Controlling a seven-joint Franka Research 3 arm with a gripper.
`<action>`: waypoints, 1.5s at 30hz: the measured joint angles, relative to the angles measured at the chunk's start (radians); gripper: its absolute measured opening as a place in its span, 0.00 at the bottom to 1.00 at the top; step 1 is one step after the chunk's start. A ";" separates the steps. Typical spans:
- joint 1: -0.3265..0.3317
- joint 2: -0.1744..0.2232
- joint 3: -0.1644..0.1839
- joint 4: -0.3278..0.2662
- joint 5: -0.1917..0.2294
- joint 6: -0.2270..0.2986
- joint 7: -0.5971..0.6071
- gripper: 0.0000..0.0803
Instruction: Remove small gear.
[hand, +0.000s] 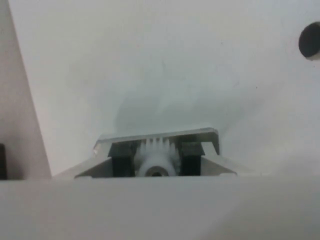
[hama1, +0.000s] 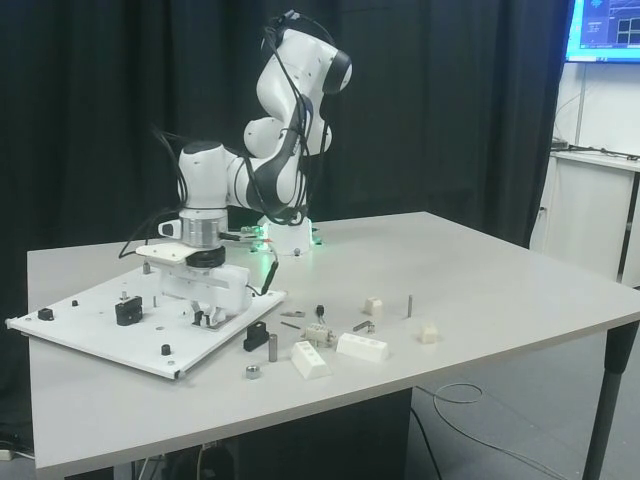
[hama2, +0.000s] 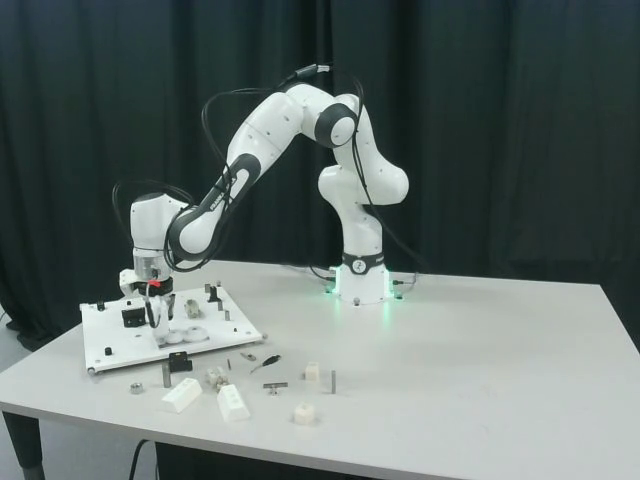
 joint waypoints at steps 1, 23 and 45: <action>0.000 0.000 0.000 0.000 -0.001 0.000 -0.007 0.24; 0.002 -0.001 -0.002 0.000 -0.003 -0.002 -0.068 0.24; 0.002 -0.001 -0.003 0.000 0.001 -0.003 -0.045 0.24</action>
